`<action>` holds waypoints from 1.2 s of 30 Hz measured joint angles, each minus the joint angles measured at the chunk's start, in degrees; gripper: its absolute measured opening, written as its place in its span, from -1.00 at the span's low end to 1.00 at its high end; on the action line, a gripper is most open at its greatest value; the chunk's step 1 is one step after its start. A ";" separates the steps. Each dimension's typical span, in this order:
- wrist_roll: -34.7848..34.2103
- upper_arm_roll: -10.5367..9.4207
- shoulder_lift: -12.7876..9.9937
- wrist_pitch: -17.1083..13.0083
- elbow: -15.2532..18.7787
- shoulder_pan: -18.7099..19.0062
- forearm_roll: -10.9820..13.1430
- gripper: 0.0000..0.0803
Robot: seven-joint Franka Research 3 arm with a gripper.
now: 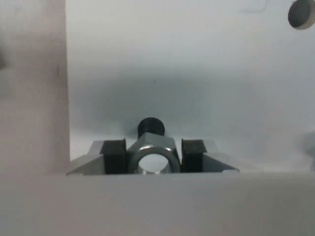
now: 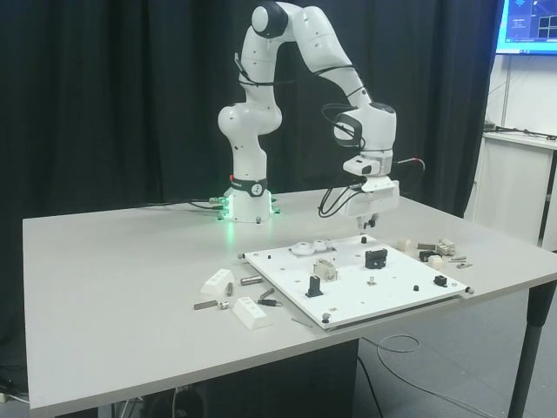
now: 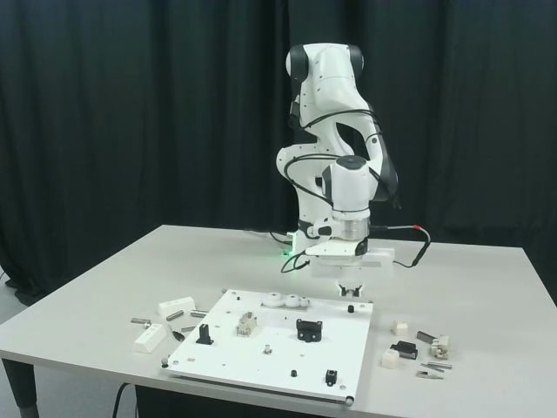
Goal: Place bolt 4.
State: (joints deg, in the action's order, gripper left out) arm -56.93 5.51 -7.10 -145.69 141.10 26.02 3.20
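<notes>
My gripper (image 1: 153, 157) is shut on bolt 4 (image 1: 145, 147). The bolt has a grey hexagonal head between the two black pads (image 1: 114, 156), and its black shaft end (image 1: 150, 127) points down at the white board (image 1: 197, 59). In the room views the gripper (image 2: 363, 228) (image 3: 350, 292) hangs just above the far edge of the white assembly board (image 2: 392, 300) (image 3: 261, 366), near its far right corner. A round hole (image 1: 300, 13) in the board shows off to one side of the bolt in the wrist view.
On the board stand black blocks (image 2: 376, 258) (image 3: 309, 329), a small black post (image 2: 313, 286), a grey fixture (image 2: 325, 268) and white round parts (image 3: 283, 301). White blocks and loose bolts (image 2: 237, 300) lie left of the board. Small parts (image 3: 418, 348) lie to its right.
</notes>
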 joint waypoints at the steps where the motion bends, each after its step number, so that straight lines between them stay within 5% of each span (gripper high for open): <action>1: -0.02 -0.03 -0.04 -0.01 0.00 0.00 0.03 -0.41; 36: -2.61 -0.50 -0.48 -0.43 -0.21 -0.09 0.75 -0.41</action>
State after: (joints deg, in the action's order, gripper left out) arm -59.54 5.01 -7.58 -146.13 140.88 25.93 3.94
